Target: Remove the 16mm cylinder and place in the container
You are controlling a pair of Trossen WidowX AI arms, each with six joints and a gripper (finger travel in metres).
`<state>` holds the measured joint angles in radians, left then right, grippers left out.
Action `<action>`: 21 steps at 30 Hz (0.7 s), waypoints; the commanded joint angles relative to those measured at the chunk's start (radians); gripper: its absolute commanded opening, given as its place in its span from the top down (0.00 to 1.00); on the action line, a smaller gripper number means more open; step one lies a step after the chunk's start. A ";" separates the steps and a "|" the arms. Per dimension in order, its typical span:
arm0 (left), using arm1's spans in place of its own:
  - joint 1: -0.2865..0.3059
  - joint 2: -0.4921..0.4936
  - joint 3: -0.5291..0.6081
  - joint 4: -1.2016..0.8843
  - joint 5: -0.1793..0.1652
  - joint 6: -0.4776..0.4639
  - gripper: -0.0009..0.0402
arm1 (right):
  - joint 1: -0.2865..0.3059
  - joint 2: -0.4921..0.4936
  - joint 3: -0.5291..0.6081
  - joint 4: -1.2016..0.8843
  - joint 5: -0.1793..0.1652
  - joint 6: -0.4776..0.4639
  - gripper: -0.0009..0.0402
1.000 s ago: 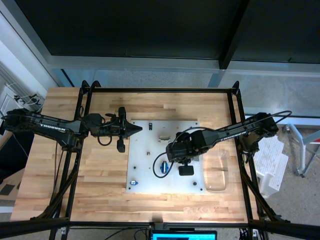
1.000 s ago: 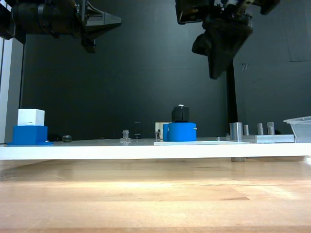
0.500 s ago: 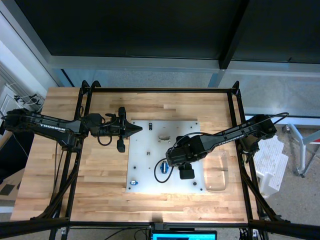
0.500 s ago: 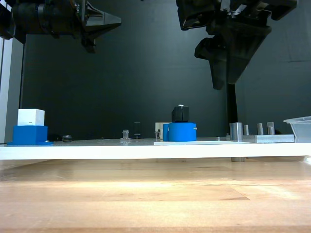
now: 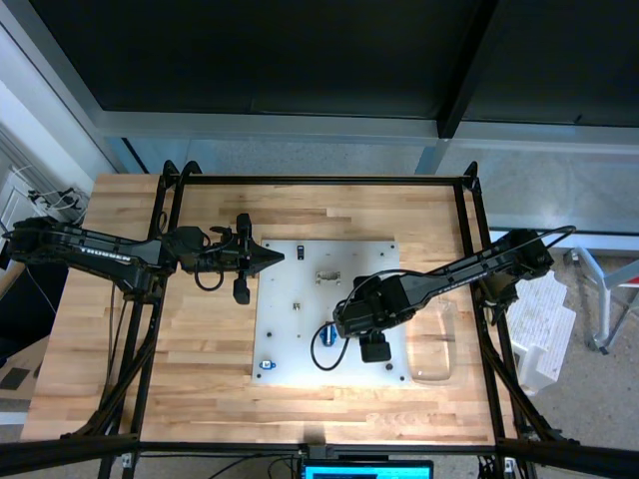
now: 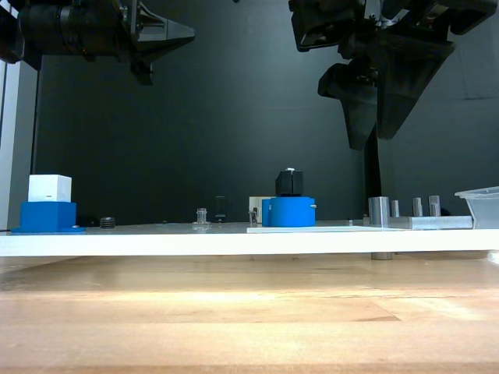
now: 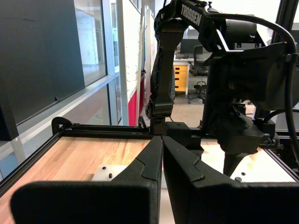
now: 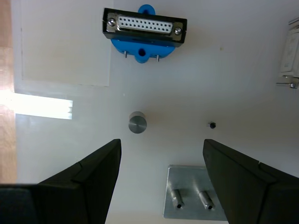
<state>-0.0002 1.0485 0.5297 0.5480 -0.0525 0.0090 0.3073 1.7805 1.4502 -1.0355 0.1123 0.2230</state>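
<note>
Step in hand, as I judged: lower onto peg. 16mm cylinder (image 8: 137, 123) stood upright in white board (image 8: 187, 70), right of centre in low view. Short, plain silver-grey stub with flat shiny top. My right claw (image 8: 161, 144) hung above it, fingers spread, peg nearer one finger. Best to centre first, drop straight, pinch low, lift vertically. Container (image 6: 479, 204), clear tray, sat at right edge. Farther off, upper left, my left claw (image 7: 162, 149) was pressed together, parked high.

— What holds everything up?
— A wooden table (image 5: 200, 339), its planks running left to right.
— And straight on it?
— A white board (image 5: 290, 339), flat in the middle. The clear container (image 5: 436, 349) lies on the wood just beside the board's right edge.
</note>
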 commanded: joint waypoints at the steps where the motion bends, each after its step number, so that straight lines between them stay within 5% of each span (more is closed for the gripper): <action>1: 0.000 0.000 0.000 0.000 0.000 0.000 0.98 | 0.001 0.000 -0.002 0.001 0.000 0.005 0.38; 21: 0.000 0.000 0.000 0.000 0.000 0.000 0.98 | 0.011 0.063 -0.017 0.057 -0.003 0.009 0.39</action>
<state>-0.0002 1.0485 0.5301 0.5480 -0.0525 0.0086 0.3168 1.8420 1.4338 -0.9855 0.1116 0.2314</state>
